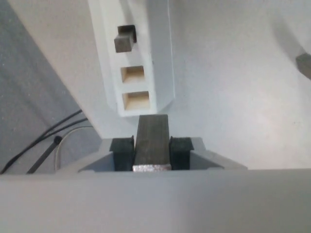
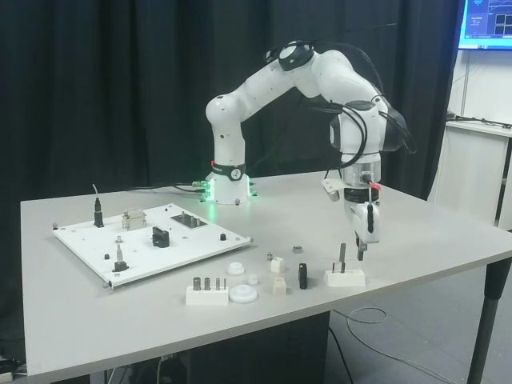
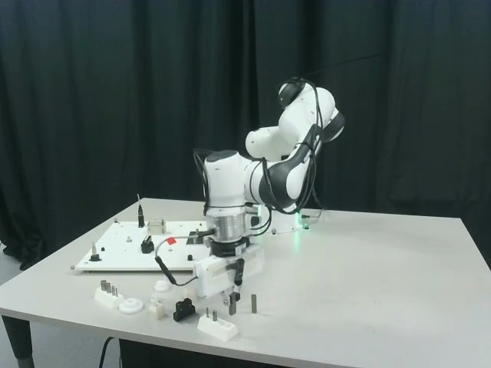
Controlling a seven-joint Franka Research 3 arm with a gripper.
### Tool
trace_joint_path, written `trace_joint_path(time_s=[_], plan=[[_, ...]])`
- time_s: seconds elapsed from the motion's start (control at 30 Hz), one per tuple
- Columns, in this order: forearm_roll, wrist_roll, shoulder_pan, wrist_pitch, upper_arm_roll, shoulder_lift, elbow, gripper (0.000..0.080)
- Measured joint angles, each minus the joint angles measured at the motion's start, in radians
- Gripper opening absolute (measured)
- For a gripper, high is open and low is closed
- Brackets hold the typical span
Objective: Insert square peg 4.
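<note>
My pincer [image 1: 152, 151] holds a square peg [image 1: 152, 141] between its fingers, above the peg block [image 1: 138, 58] near the table's [image 2: 432, 232] front edge. In that block one peg [image 1: 124, 41] stands in an end hole; two holes [image 1: 134, 87] beside it lie open. The board [image 2: 152, 240] lies well apart.

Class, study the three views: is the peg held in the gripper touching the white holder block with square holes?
Apart. The wrist view shows the peg ending short of the holder block.
</note>
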Motion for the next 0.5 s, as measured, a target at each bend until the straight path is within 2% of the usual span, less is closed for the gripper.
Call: trace_joint_path(time_s=[0.27, 0.5], plan=[[0.0, 0.001, 0.028, -0.035, -0.045, 0.001, -0.001, 0.0154], [0.0, 0.002, 0.038, -0.045, -0.061, 0.002, -0.002, 0.0154]])
